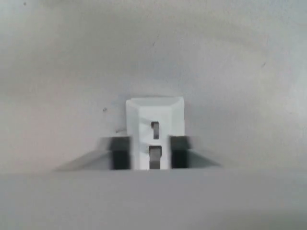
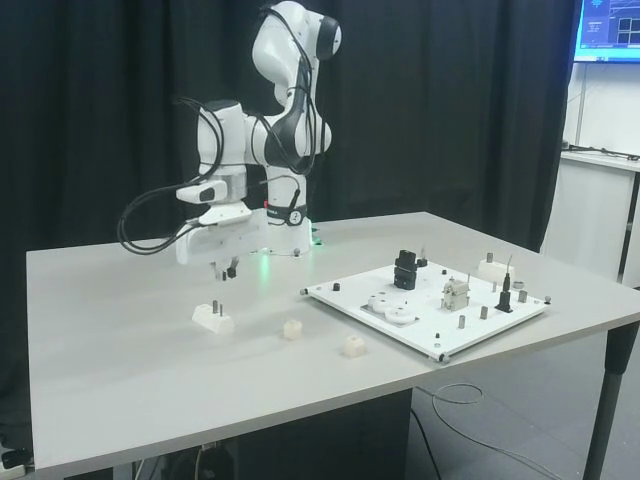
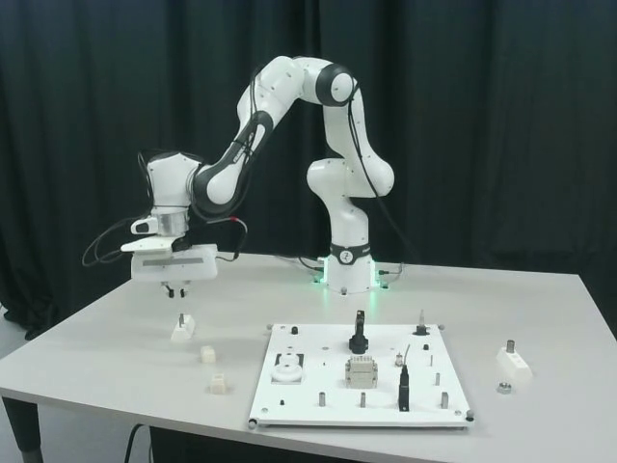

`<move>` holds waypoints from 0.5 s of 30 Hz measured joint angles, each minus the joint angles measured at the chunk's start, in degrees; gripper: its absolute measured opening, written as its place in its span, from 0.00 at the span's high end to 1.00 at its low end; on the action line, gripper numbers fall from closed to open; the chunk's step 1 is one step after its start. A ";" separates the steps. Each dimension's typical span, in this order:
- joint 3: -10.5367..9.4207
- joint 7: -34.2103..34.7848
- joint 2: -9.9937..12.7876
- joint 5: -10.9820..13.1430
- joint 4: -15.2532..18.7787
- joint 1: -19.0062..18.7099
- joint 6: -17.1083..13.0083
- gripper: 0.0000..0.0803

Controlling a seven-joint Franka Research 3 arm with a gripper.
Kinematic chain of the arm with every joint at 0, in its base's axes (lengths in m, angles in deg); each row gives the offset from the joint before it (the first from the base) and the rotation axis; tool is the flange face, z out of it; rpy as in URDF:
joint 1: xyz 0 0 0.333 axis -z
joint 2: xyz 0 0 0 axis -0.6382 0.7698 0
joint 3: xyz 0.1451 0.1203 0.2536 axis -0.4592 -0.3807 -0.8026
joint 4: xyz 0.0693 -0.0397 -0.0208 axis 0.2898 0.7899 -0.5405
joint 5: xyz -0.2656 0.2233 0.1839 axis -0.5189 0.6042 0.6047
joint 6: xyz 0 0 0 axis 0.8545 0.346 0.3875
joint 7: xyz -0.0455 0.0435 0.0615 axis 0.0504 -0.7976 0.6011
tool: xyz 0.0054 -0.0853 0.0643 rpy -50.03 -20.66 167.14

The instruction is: Pick square peg 1.

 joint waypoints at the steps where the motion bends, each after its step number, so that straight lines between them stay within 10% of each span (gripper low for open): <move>1: 0.08 0.00 -0.28 -0.22 0.00 0.00 0.33 0.93; 9: 0.38 0.90 -1.94 -1.22 0.02 0.00 1.85 0.93; 10: 0.38 1.22 -2.09 -1.29 0.02 0.00 1.94 0.13; 15: 0.38 2.43 -2.63 -1.48 0.03 -0.07 2.48 0.03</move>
